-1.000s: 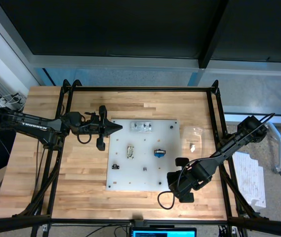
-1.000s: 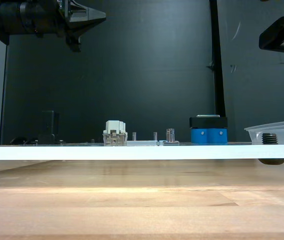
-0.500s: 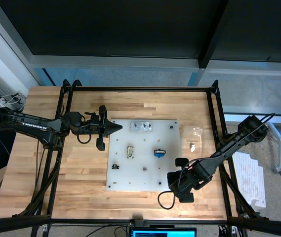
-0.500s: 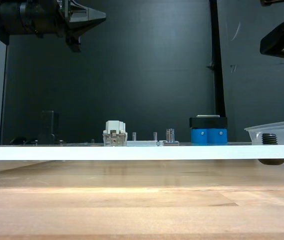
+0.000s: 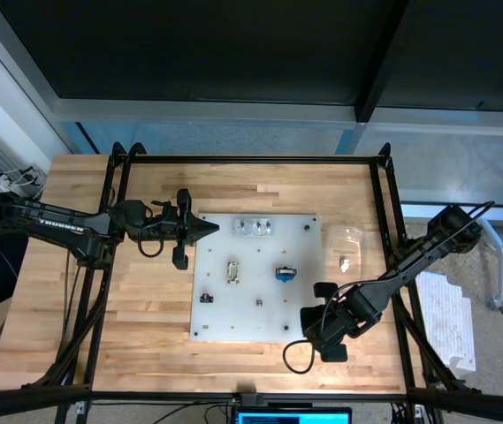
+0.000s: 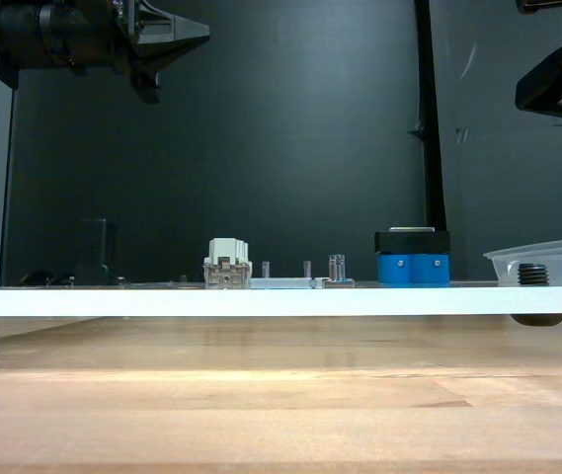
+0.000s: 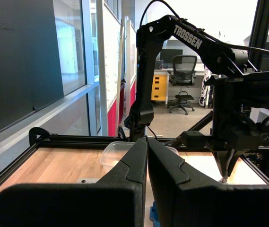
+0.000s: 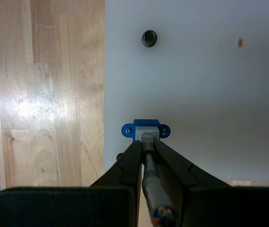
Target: Pick the RJ45 connector and install on taskboard
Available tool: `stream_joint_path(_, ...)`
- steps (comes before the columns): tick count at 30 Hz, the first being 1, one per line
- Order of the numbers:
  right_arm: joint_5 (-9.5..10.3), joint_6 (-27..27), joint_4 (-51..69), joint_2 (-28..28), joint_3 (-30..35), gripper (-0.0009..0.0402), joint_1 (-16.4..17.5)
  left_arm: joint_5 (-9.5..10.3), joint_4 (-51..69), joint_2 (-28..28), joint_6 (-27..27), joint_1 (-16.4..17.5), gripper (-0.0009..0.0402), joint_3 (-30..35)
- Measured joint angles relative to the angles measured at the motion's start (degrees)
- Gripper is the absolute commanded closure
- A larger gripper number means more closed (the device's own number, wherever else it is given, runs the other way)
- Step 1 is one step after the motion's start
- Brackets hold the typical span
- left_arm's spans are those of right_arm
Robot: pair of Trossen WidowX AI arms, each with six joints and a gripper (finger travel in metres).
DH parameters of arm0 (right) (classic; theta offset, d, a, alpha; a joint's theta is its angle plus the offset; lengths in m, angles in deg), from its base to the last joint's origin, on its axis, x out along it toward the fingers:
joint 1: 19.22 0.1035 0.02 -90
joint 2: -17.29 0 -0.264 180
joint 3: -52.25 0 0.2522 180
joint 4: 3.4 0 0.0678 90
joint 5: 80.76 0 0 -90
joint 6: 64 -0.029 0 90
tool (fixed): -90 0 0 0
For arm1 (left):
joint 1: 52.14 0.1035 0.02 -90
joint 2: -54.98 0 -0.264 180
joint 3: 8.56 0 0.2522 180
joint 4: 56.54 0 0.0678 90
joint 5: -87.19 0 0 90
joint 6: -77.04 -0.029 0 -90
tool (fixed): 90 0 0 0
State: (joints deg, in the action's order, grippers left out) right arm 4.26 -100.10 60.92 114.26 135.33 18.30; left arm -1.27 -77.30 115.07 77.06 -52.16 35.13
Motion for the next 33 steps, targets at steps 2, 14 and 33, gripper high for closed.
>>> stream_joint_path(2, 0.02, -0.02, 0.04, 0.0, -0.02, 0.0386, 0.02, 0.0, 0.0, 0.0, 0.0, 0.0, 0.0393, 0.0)
stream_joint_path(14, 0.17, -0.5, 2.23, 0.0, 1.07, 0.0284, 0.11, 0.0, -0.02, 0.0, 0.0, 0.0, 0.0393, 0.02)
stream_joint_path(33, -1.46, -1.03, 3.23, -7.41, 3.13, 0.0221, 0.11, 0.02, 0.02, 0.0, 0.0, 0.0, 0.0393, 0.0)
